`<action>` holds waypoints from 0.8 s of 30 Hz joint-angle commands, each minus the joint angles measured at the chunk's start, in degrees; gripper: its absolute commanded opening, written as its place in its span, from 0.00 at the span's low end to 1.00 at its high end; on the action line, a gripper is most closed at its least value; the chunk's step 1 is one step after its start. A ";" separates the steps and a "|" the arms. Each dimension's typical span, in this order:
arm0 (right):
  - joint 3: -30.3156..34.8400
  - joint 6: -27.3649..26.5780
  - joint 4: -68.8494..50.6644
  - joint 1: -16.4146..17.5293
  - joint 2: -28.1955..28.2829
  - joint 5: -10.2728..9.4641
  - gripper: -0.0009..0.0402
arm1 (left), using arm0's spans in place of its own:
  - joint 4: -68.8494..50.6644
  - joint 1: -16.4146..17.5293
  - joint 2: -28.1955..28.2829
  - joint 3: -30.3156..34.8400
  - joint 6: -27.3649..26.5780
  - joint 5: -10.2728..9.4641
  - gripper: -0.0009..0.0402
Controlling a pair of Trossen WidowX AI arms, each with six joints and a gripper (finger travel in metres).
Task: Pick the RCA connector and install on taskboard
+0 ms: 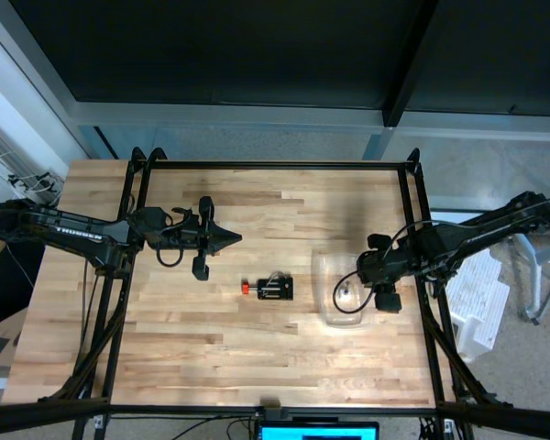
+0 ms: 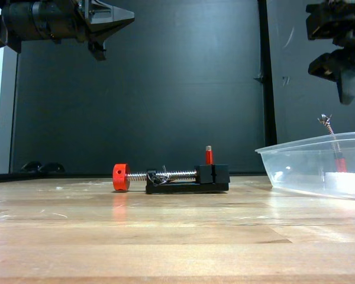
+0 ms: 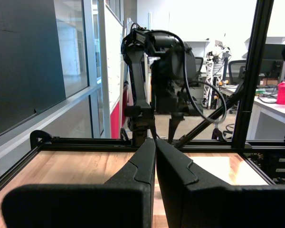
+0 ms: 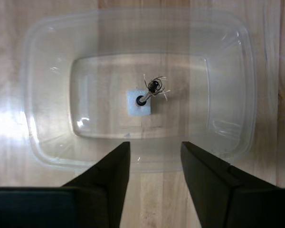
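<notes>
Right gripper [image 4: 155,146] hangs above a clear plastic tray [image 4: 42,85], fingers pointing down. They are spread wide with nothing between them. The RCA connector [image 4: 147,93] is below that gap, roughly in line with it and well clear of both fingertips. It is a tiny dark metallic piece with thin wire strands fraying out at one end, and it stands tilted with its foot on a small white square piece [image 4: 134,109] on the tray floor. Nothing touches it. From table level the right gripper sits well above the tray rim, and the connector's wire pokes up past that rim underneath it. Left gripper [image 1: 229,238] is held high over the wooden table [image 1: 211,348], level, with its tips aimed across toward the right arm. Its two fingers are pressed together along their length and hold nothing. The taskboard [image 1: 273,288] lies flat on the table between the two grippers. It is below the level of both, ahead of the left gripper's tips and a little to the near side, and beside the tray on the side away from the right arm. It is a black block with a red nub [image 2: 120,177] at the end nearer the left gripper. A silvery threaded rod [image 2: 173,175] runs from the nub into the block, and a short red pin [image 2: 208,155] stands upright on top.
</notes>
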 commanded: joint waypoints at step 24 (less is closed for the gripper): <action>-10.86 3.21 19.80 1.25 6.67 1.66 0.46 | -0.02 0.00 0.02 0.02 0.02 0.00 0.02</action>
